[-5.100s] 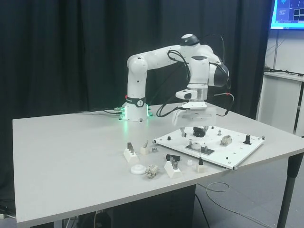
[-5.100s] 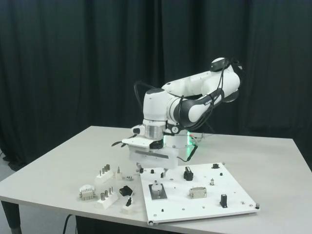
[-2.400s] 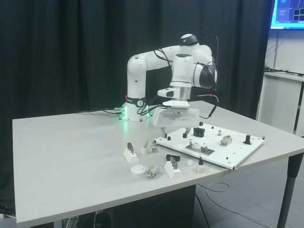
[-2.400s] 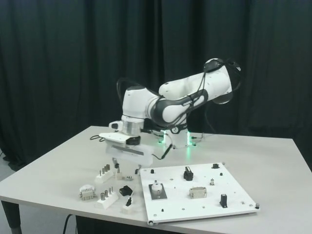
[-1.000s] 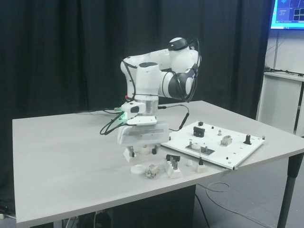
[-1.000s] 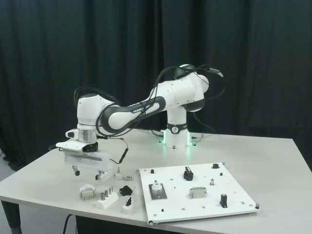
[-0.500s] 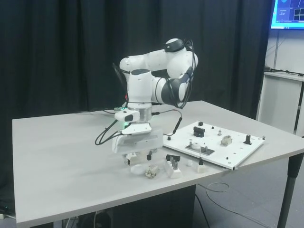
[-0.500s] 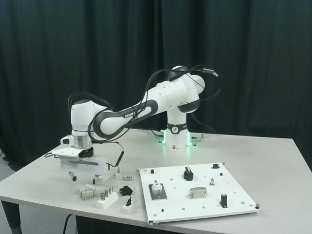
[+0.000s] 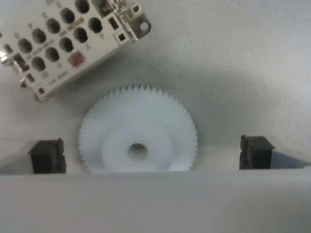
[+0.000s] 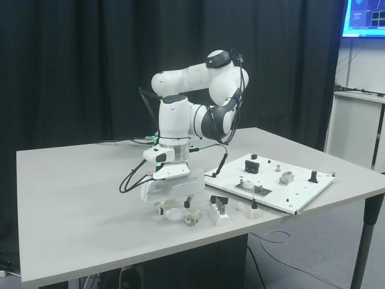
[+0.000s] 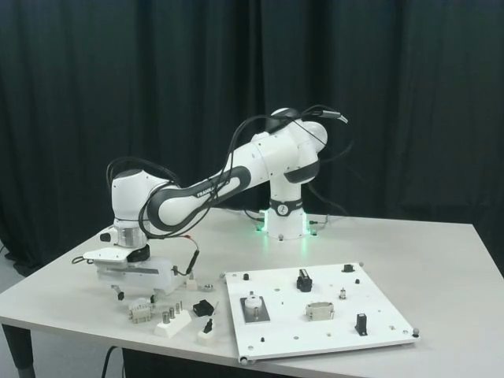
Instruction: Pick large gear.
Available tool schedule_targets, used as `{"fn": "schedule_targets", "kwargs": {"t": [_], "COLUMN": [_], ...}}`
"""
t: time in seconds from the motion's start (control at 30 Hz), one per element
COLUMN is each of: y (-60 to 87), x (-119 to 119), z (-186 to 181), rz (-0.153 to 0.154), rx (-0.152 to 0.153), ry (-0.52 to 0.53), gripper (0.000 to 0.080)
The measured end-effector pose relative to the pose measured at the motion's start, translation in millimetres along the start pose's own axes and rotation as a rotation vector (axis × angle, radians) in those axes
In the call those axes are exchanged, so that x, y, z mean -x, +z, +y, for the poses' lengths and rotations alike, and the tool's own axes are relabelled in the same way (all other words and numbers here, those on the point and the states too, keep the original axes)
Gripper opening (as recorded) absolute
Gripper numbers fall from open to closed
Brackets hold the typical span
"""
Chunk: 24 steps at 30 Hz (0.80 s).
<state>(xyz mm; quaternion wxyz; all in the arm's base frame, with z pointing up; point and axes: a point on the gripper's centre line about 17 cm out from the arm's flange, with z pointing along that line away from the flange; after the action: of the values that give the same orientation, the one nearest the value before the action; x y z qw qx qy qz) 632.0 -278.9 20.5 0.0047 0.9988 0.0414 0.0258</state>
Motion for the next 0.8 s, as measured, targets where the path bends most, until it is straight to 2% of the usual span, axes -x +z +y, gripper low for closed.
{"fn": "schedule_targets", "kwargs": {"t": [0.8], "y": [17.1], "x": [-2.6], "z": [-6.4], "rz": [-0.010], "rx": [0.015], "ry": [-0.026], "gripper": [0.0800]}}
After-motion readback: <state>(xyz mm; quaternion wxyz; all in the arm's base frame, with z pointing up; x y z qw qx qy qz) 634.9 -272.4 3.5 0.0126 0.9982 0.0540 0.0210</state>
